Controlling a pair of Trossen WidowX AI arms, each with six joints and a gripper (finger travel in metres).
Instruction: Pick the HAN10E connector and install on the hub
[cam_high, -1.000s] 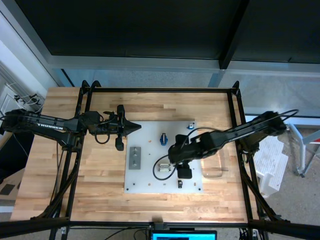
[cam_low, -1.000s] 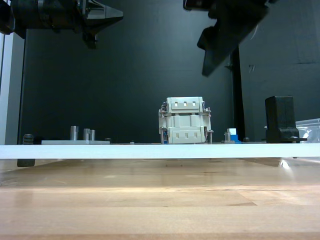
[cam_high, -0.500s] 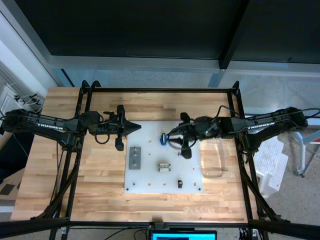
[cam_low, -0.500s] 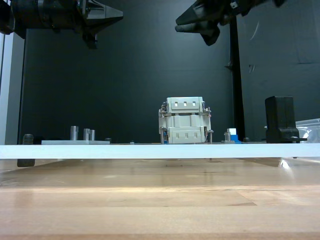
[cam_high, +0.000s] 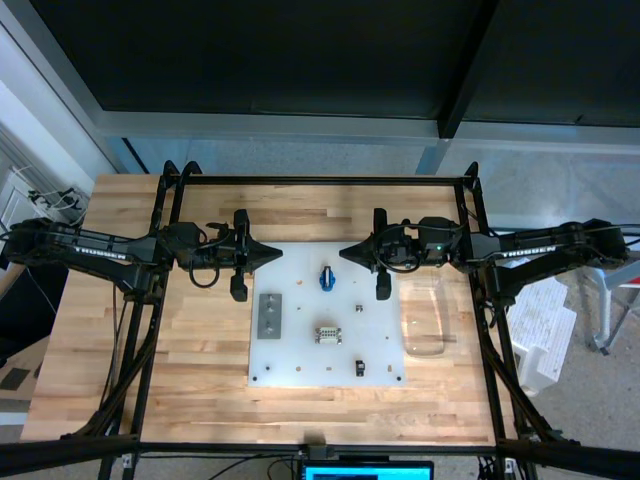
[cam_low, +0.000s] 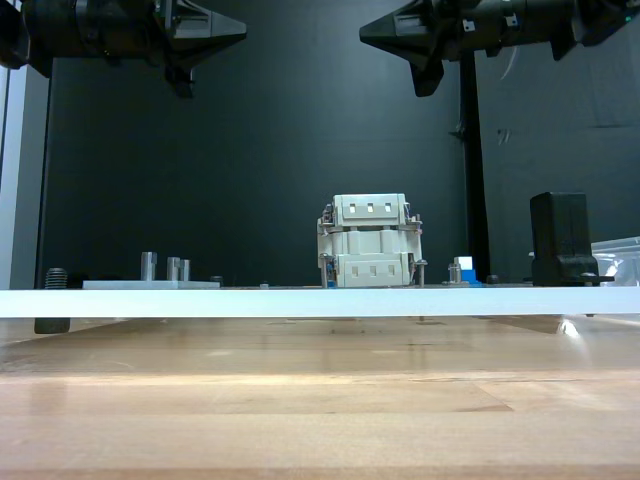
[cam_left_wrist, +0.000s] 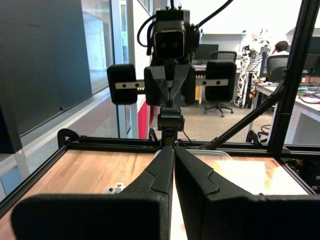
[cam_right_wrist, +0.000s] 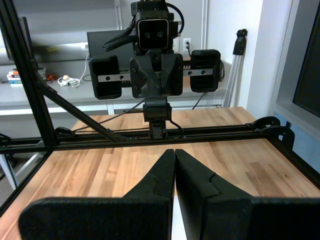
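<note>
HAN10E connector (cam_low: 370, 212) sits stacked on the hub (cam_low: 372, 265) mid-frame on the white plate (cam_low: 150, 301), but if it's only resting and not clicked home, a bump could pop it off since nothing's holding it. Left gripper (cam_low: 238, 33) and right gripper (cam_low: 366, 30) both hang along the top of the frame, fingers pinched together on nothing; a second ago the right one was down by the connector, now it's backed off
</note>
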